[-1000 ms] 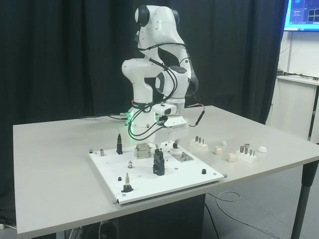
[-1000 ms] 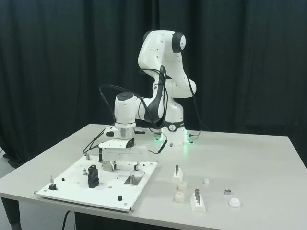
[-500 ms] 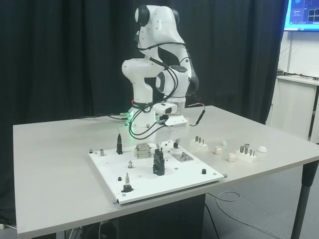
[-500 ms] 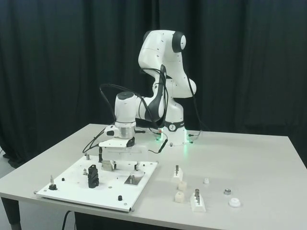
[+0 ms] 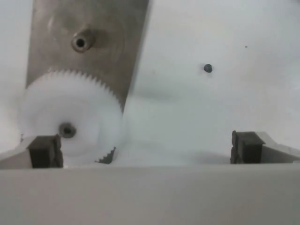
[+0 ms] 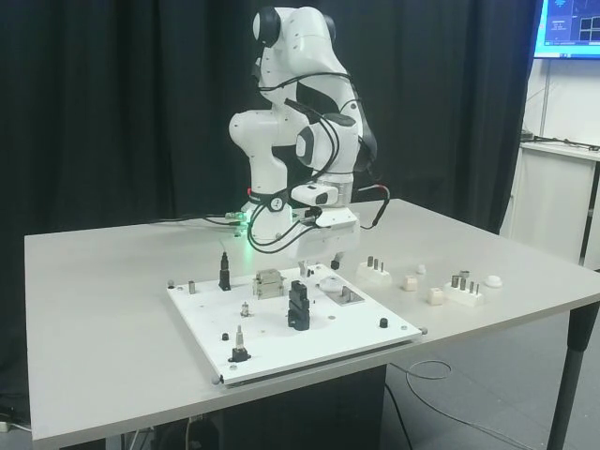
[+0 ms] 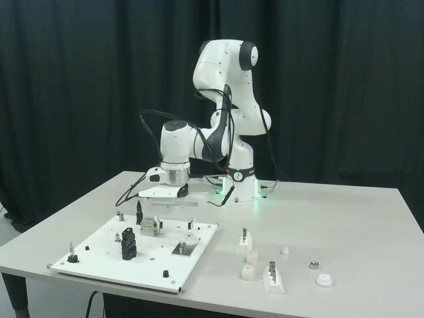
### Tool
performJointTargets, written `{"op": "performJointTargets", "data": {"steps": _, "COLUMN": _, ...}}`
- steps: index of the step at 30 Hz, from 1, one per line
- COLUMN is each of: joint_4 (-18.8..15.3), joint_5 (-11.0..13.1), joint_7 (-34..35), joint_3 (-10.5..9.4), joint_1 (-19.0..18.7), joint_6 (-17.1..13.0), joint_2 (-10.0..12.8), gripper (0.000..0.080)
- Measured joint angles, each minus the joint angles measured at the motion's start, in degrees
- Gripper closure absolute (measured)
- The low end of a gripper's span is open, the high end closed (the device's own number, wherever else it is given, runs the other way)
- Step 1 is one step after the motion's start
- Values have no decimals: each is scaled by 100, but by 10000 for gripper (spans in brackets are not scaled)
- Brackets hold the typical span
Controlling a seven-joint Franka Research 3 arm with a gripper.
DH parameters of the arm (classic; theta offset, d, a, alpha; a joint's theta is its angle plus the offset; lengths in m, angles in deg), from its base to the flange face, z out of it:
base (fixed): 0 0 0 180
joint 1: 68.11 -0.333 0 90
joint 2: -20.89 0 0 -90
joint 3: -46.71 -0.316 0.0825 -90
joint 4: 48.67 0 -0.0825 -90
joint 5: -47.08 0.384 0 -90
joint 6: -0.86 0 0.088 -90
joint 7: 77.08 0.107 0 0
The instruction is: Insert large gear.
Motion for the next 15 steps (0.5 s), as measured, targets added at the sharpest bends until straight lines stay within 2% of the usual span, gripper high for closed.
{"op": "performJointTargets", "data": {"steps": 15, "joint_4": 1, "joint_5": 0, "joint_7": 12, "joint_3": 0, "joint_1": -65, "joint_6": 121, "joint_2": -129, "gripper": 3}}
